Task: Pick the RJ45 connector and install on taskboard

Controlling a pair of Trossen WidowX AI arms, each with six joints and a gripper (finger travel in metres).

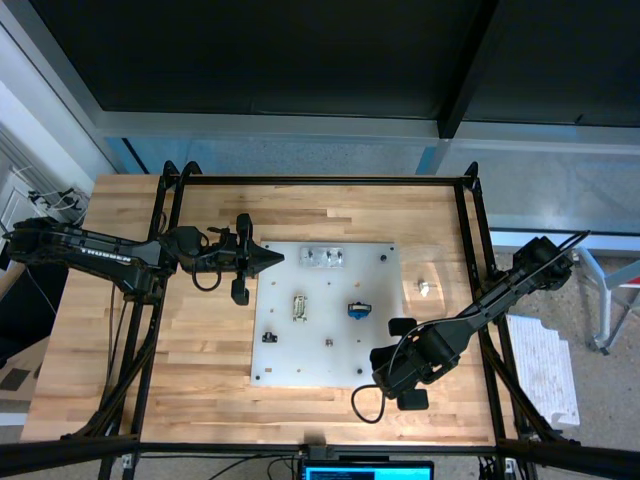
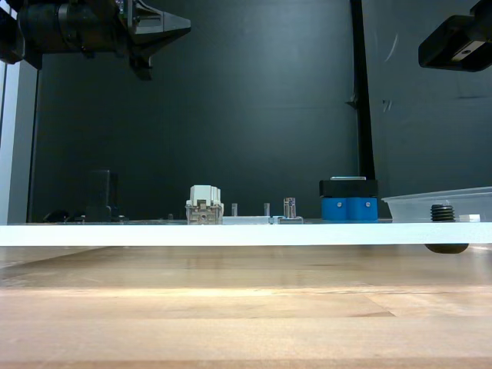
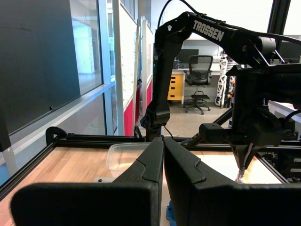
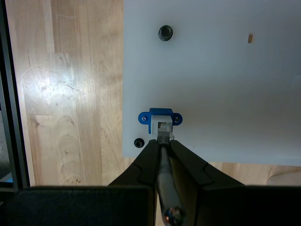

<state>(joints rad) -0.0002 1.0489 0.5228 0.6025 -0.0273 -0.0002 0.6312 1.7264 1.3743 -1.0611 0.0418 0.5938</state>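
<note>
Right gripper (image 4: 162,141) is clamped on the RJ45 connector (image 4: 163,130), a whitish translucent plug at its tips, above the flat white taskboard (image 4: 225,84). A blue block fitting (image 4: 160,117) shows just beyond the tips, and a black screw head (image 4: 138,142) sits beside them. Left gripper (image 3: 163,141), fingers together, hovers at the board's edge with a clear plastic tray (image 3: 123,157) ahead.

Open air lies between the flat white holed taskboard (image 1: 300,352) and both tools: left tool (image 1: 272,258) high over its far-left edge, right tool (image 4: 161,141) high near its right corner, clamping the whitish RJ45 connector (image 4: 163,135). Obstacles sit low — beige rectangular fitting (image 2: 204,206), blue block fitting (image 2: 348,208), clear plastic tray (image 2: 415,202).
</note>
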